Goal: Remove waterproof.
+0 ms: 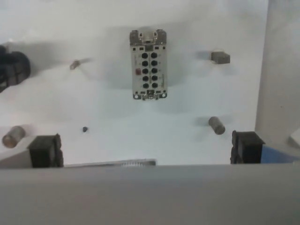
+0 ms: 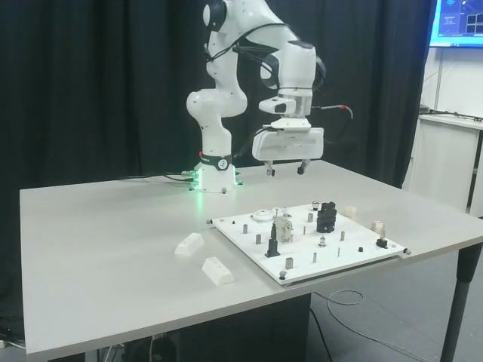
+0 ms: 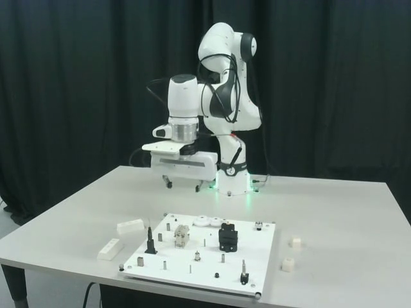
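The gripper (image 2: 286,171) is hovering high above the white board (image 2: 249,230), fingers spread apart and holding nothing. The waterproof connector (image 1: 148,64) (probably this grey multi-pin block) is sitting upright on the board, untouched.

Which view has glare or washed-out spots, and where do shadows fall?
Wrist view: the white board looks washed out, soft shadows trail the connector and pegs. First room view: green light glows at the arm's base, and a bright screen sits in the corner. Second room view: even light, black curtain.
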`<control>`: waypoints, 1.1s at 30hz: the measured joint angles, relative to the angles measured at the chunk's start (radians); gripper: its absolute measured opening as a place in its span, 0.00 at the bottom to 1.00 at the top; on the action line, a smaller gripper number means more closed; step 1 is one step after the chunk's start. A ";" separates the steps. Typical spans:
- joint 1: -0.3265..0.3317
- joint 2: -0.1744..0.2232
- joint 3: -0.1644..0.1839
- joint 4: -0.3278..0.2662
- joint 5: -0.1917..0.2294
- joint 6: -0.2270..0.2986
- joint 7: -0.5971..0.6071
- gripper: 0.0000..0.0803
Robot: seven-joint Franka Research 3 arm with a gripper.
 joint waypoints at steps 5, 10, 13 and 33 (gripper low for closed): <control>-0.004 0.020 0.000 -0.005 0.005 0.022 -0.011 1.00; -0.008 0.044 0.000 -0.012 0.025 0.045 -0.011 1.00; -0.011 0.061 0.000 -0.016 0.040 0.062 -0.016 1.00; -0.026 0.186 0.000 -0.021 0.145 0.190 -0.129 1.00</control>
